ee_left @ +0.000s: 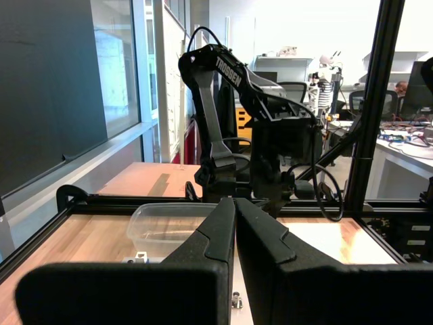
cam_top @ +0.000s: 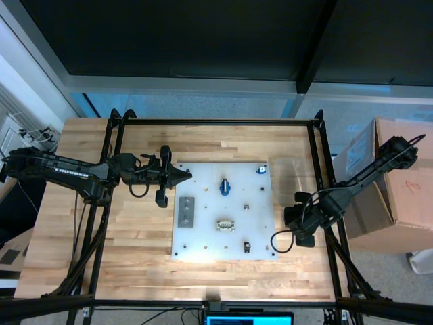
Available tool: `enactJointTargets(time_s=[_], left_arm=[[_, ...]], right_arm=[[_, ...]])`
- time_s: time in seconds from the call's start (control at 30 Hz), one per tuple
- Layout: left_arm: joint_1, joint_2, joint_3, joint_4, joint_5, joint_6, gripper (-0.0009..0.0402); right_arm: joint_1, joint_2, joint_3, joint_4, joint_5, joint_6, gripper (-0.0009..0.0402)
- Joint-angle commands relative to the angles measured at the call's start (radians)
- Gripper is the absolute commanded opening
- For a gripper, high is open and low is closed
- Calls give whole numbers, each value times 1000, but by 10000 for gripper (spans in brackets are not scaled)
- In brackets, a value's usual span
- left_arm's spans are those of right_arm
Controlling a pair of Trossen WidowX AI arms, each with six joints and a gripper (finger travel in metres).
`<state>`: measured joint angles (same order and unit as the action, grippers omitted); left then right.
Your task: Remove the HAN10E connector from the taskboard and place in the container
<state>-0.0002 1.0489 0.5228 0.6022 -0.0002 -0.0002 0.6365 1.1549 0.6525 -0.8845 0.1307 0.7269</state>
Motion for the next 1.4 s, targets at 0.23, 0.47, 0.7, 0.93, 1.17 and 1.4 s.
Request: enactJointTargets(time_s=[0.23,0.47,0.7,0.93,1.17,1.4], left_arm=[[0,0,0,0,0,0,0],[0,0,0,0,0,0,0],[0,0,0,0,0,0,0],[0,0,0,0,0,0,0],[0,0,0,0,0,0,0],[0,0,0,0,0,0,0]], right_arm=[[14,14,-89,92,0,24,45],[23,47,-106,124,0,25,117],[26,47,-102,125,-2,40,222],[28,39,-30,16,-3,43,302],[30,12,119,-208,-2,43,330],[32,-2,278,-401,2,46,335]])
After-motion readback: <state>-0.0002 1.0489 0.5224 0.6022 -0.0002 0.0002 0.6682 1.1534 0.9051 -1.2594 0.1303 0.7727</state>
